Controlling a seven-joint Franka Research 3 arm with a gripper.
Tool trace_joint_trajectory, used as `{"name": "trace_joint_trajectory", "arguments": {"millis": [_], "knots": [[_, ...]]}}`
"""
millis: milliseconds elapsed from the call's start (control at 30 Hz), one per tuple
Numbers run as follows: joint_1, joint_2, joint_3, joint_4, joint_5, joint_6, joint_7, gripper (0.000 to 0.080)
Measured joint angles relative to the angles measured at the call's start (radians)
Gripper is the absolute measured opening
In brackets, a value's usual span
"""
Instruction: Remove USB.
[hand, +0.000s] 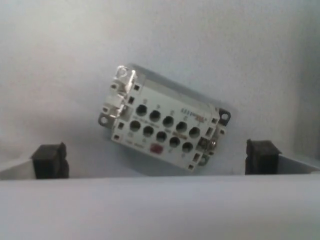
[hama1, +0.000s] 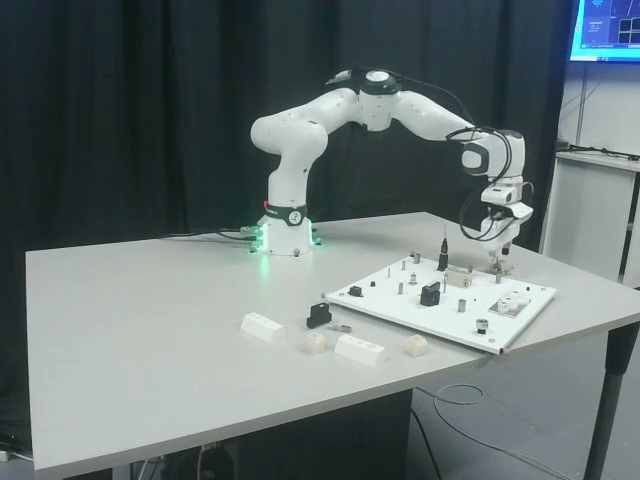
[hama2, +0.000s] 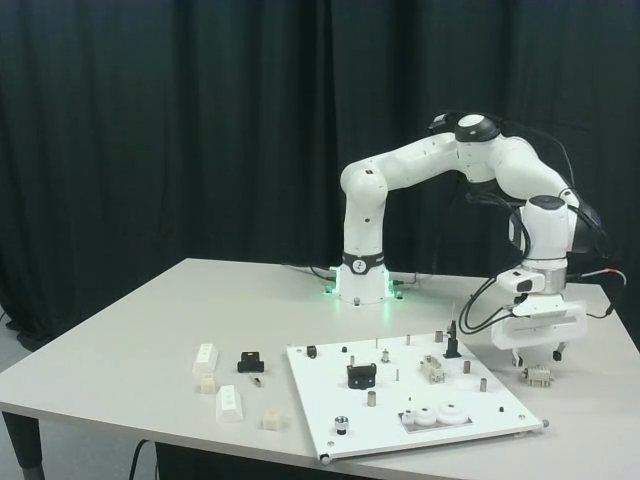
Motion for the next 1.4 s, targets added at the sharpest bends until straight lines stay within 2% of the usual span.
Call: {"name": "trace_joint_trajectory", "arguments": {"millis": [600,1400], "knots": [[0.011,-0.014,-0.089,0.032,-0.044,-0.118,0.030,0.0800],[0.011,-0.014,-0.093,0.037,-0.068,-0.120,0.038,0.0800]]}}
